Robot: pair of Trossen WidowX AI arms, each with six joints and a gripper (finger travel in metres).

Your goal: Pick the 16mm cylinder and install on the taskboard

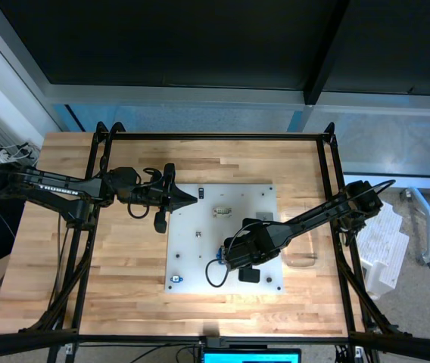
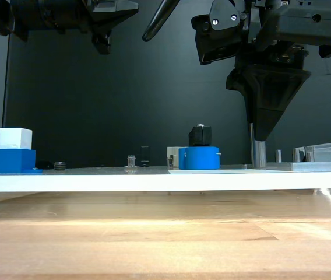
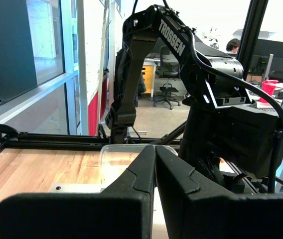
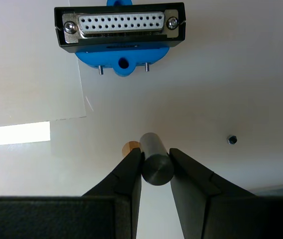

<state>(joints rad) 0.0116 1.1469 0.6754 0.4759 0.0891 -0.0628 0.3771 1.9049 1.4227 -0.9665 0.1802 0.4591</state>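
Insertion step: the right gripper (image 4: 155, 155) fingers clamp the 16mm cylinder (image 4: 157, 168) over the taskboard (image 4: 241, 74), and it probably needs centring on the hole (image 4: 128, 147) before lowering, while the left gripper (image 3: 155, 154), fingers pressed together, hangs at the board's left edge.

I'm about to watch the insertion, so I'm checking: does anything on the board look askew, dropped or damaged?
Nothing stands out. The right gripper holds the tiny silver-grey metal cylinder upright over the flat white square taskboard. The left gripper hangs shut over the board's left edge.

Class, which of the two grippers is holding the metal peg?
The right gripper, low over the taskboard, grips the 16mm cylinder. The left gripper, shut on nothing, hangs above the board's far-left corner.
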